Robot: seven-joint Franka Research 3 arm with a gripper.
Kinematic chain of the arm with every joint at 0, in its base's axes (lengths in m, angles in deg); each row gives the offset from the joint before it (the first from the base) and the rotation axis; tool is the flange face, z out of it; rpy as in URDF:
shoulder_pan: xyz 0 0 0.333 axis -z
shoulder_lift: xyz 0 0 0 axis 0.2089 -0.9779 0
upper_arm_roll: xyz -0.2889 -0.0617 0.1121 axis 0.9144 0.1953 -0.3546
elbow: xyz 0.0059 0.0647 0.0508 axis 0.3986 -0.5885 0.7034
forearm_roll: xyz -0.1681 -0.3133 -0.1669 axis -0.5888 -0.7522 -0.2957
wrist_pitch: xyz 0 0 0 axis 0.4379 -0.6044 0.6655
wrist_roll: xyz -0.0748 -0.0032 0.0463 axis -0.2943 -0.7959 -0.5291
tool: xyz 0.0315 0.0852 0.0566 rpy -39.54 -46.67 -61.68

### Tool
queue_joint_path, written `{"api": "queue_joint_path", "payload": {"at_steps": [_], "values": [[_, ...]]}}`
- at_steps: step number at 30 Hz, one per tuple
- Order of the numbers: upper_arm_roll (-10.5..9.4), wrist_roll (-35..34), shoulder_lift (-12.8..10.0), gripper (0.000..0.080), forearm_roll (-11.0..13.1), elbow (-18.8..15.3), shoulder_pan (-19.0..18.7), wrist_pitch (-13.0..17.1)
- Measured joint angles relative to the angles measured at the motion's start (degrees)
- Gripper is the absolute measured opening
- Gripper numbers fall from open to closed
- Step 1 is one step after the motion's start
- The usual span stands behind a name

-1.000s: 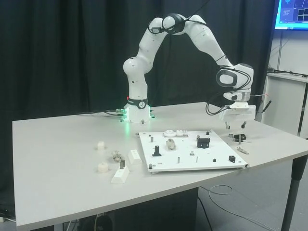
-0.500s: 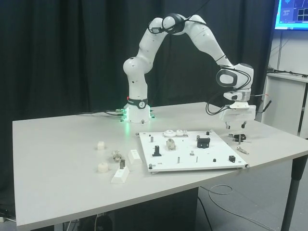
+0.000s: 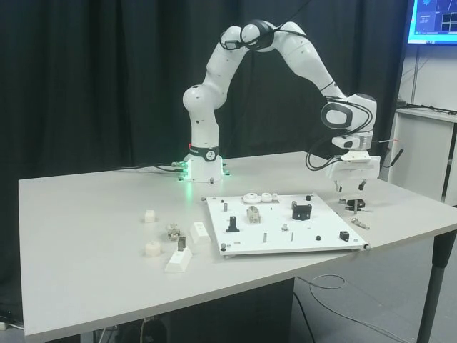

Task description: Remove round peg 2.

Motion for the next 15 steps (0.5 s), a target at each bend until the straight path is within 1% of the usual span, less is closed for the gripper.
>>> {"api": "queue_joint_path", "payload": {"at_steps": [15], "values": [[0.49, 0.0, 0.0, 0.08, 0.0, 0.47, -0.23, -0.75]]}}
